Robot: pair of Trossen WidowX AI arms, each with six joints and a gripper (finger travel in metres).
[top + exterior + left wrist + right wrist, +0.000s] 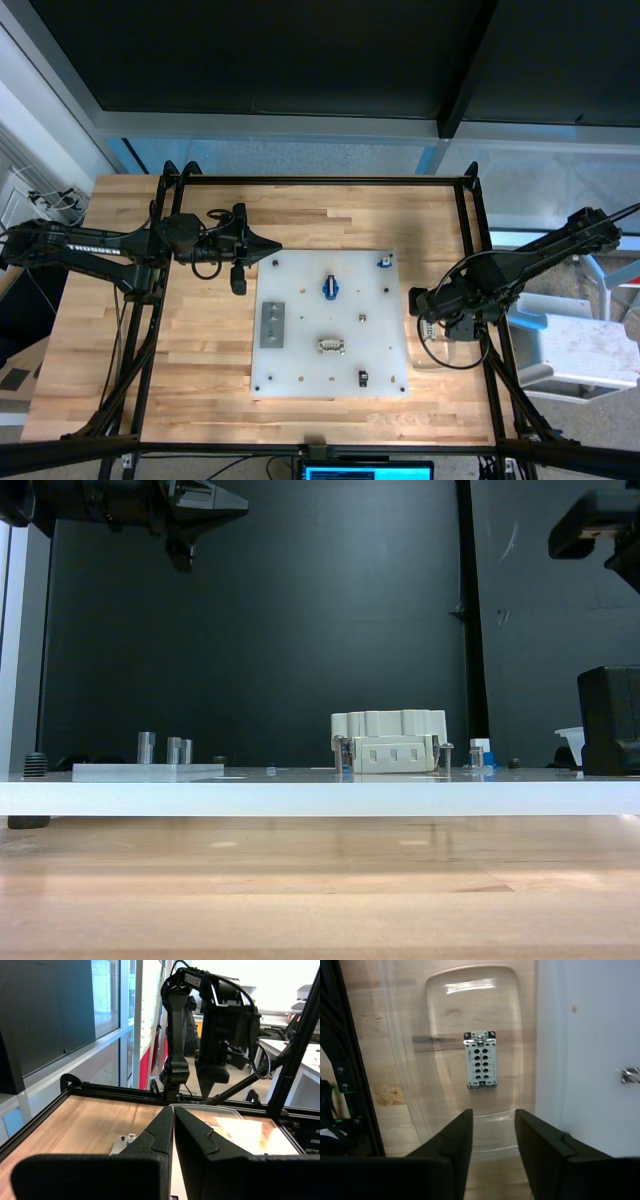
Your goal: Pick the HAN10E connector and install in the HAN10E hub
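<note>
We find the right gripper [492, 1127] at the right of the high view, hanging over a clear tray [405, 1075] that lies on the wooden table [200, 340] just beside the white board [300, 372]. Its fingers are spread and hold nothing. The plug [480, 1066] lies flat in the tray, hole rows facing up, clear of both fingers. The socket [330, 346] sits on the board in the lower middle of the high view, its metal tabs at either end. The left gripper [268, 247] hovers above the board's upper left edge, fingers pressed together, with nothing held.
</note>
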